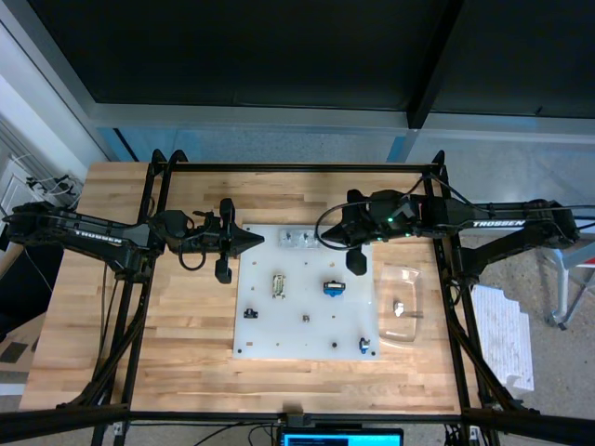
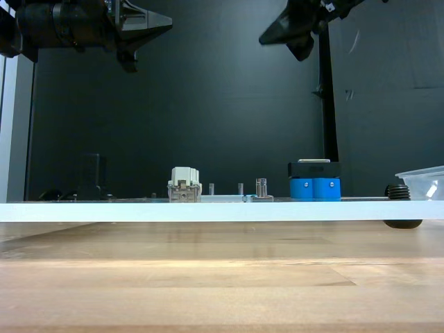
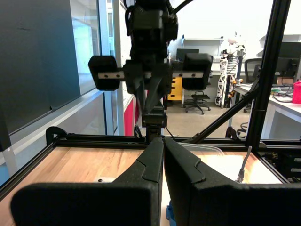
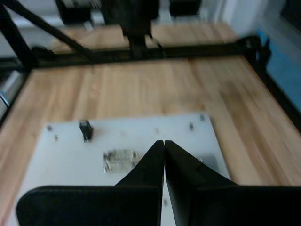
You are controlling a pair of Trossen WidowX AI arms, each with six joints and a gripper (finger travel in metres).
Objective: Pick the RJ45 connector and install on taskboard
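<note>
Wooden worktop (image 1: 139, 353) carries the white board (image 1: 279, 325) at its centre. The connector cannot be positively identified in any view. The blue jack (image 1: 365, 347) at the board's near right corner shows a pale top, with no large grey piece evident over it. The clear tray (image 1: 386, 279), just off the board's right edge, holds a white block (image 1: 398, 308); whether the plug sits on it cannot be told. Installation is judged unconfirmed. The right gripper (image 4: 163, 146) hangs high over the board's far right part, fingers pressed together and empty. The left gripper (image 3: 163, 141) hangs high over the board's far left corner, fingers likewise together and empty.
</note>
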